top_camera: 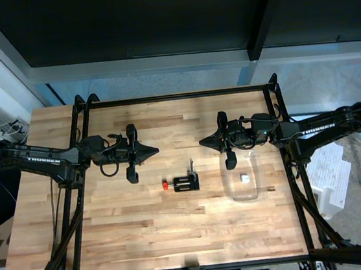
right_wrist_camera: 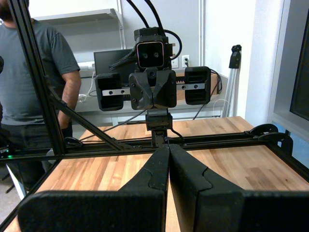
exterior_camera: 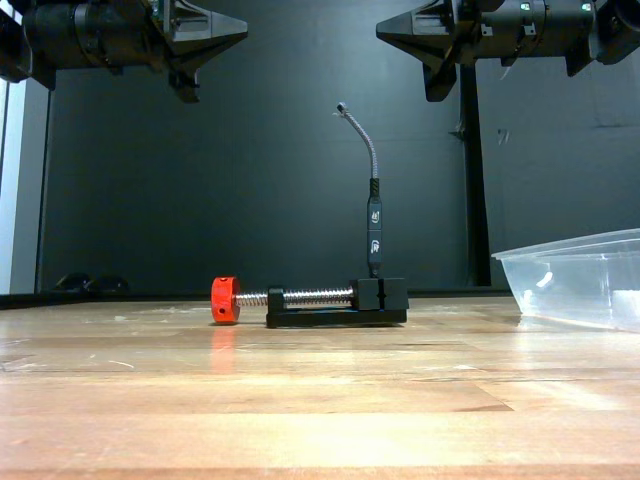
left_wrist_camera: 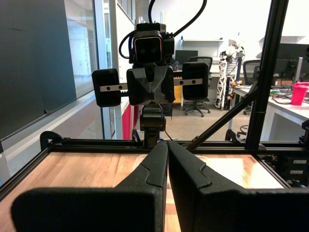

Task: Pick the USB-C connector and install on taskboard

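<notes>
While nothing holds it, the black USB-C connector (exterior_camera: 374,235) stands upright on the black vise (exterior_camera: 335,305) near the middle of the table (exterior_camera: 300,410). Its grey braided cable (exterior_camera: 366,145) rises straight from it and bends left at its free end. The vise's screw runs left to a red knob (exterior_camera: 225,300).

To the right of the vise, and apart from it, lies the clear tray (exterior_camera: 580,290). The white block (top_camera: 244,178) sits inside, with nothing dark on it in the high view.

Both arms are held high above the tabletop and reach level inward from the table's left and right edges, on the far side of the vise. The left gripper (top_camera: 153,152) points right and the right gripper (top_camera: 202,142) points left, so their tips face each other across a gap, well clear of the connector and of the cable's end.

Each wrist view looks along its own claw at the other arm. Both claws have their two fingers pressed together along their length, and neither has hold of anything.
</notes>
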